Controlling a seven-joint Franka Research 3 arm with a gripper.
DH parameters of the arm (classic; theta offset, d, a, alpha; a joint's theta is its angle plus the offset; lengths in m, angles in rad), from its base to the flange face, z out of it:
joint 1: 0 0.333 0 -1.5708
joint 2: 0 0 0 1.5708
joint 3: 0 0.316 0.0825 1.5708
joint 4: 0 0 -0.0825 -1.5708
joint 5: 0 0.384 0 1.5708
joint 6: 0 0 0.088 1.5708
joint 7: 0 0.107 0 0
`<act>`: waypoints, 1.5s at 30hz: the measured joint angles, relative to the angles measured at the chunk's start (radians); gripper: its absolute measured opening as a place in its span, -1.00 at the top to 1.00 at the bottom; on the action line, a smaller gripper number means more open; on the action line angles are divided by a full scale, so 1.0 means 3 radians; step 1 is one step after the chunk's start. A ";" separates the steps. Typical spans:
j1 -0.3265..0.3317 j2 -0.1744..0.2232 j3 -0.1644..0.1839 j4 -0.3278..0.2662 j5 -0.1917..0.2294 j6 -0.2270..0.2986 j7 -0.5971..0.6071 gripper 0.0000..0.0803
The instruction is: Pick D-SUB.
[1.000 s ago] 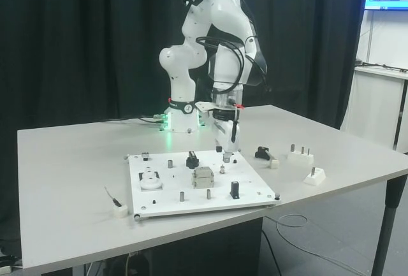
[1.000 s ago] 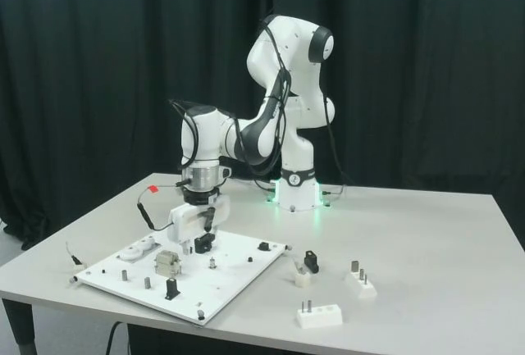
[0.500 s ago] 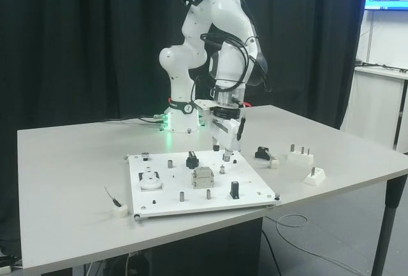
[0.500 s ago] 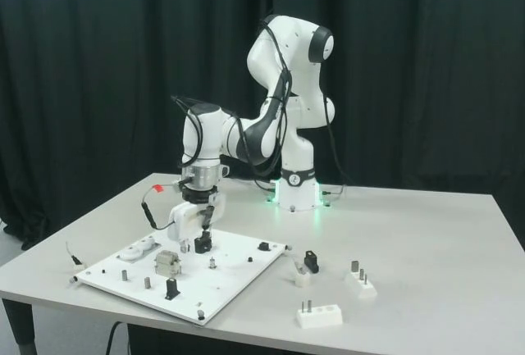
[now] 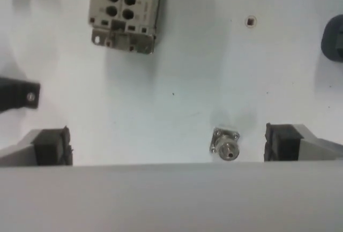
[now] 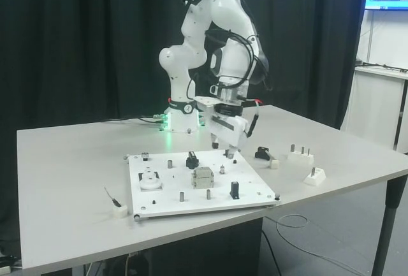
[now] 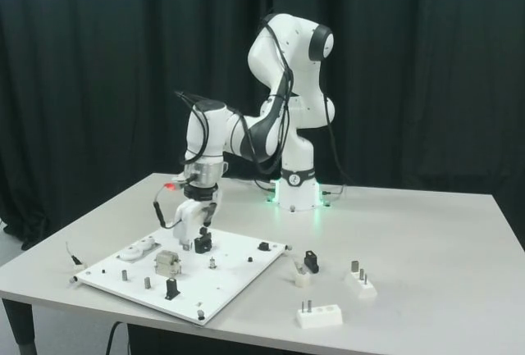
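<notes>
A grey metal connector (image 5: 126, 7) with rows of dark holes sits near the middle of the white board (image 6: 197, 194); it also shows in both room views (image 6: 203, 177) (image 7: 167, 262). My gripper (image 5: 169, 145) hovers open a little above the board, behind that connector and toward the arm's base. Its black fingertips (image 5: 51, 146) are wide apart with nothing held. A small round metal socket (image 5: 226, 147) lies on the board between them, close to one finger. From the room, the gripper (image 6: 223, 151) (image 7: 197, 237) hangs just over the board's far part.
Black parts stand on the board (image 7: 238, 277): one near the gripper (image 6: 191, 160), one at the front (image 6: 234, 190). A white disc (image 6: 150, 181) lies on its left. Off the board are a black part (image 6: 262, 153), two white pin blocks (image 6: 299, 155) (image 6: 313, 175) and a small wired piece (image 6: 118, 210).
The wrist has turned about its vertical axis and risen slightly over the far part of the board. The cable on the hand has swung round with it.
</notes>
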 joint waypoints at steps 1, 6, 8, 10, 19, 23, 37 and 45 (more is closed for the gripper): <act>-0.0001 -0.0008 0.0011 -0.0001 -0.0012 0.0000 -0.0034 -0.99; -0.0002 -0.0048 0.0082 -0.0004 -0.0027 0.0000 -0.0219 -0.99; -0.0001 -0.0070 0.0121 -0.0007 -0.0030 0.0000 -0.0295 -0.99; -0.0002 -0.0093 0.0162 -0.0011 -0.0035 -0.0003 -0.0372 -0.99; 0.0004 -0.0218 0.0380 -0.0023 -0.0077 -0.0040 -0.0738 -0.99; 0.0012 -0.0293 0.0492 -0.0025 -0.0114 -0.0110 -0.0806 -0.99; 0.0211 -0.0562 0.0778 -0.0155 -0.0197 -0.0315 -0.0923 -0.99; 0.0455 -0.0680 0.0808 -0.0342 -0.0209 -0.0322 -0.0923 -0.99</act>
